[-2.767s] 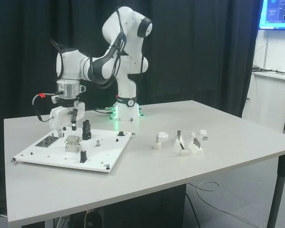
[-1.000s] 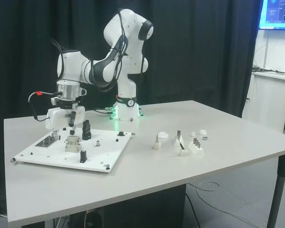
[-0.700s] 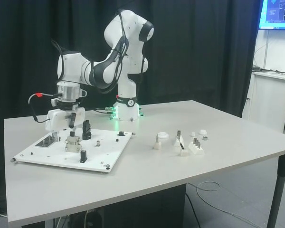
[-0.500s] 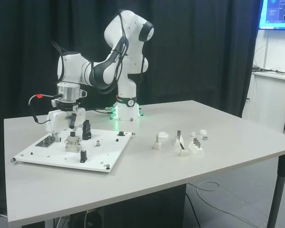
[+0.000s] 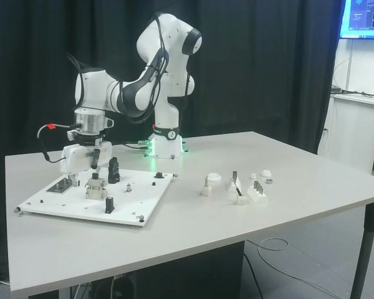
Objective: Insert waterproof.
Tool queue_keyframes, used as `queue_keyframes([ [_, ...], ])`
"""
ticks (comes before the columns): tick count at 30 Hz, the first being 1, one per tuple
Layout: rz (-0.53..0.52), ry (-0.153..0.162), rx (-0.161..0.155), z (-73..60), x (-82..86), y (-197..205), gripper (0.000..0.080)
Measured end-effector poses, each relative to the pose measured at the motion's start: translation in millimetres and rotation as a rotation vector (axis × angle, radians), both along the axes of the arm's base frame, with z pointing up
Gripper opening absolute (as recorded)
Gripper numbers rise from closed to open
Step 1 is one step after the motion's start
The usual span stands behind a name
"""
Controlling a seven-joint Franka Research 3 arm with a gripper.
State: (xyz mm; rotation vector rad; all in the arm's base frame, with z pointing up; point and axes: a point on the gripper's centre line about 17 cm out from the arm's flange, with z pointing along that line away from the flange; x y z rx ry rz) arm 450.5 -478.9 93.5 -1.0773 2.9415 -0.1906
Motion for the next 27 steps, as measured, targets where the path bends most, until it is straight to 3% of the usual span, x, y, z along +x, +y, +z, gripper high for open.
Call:
queue_keyframes([
  [27,-0.002,-0.002,0.001,-2.2,2.3,0.0,0.08],
])
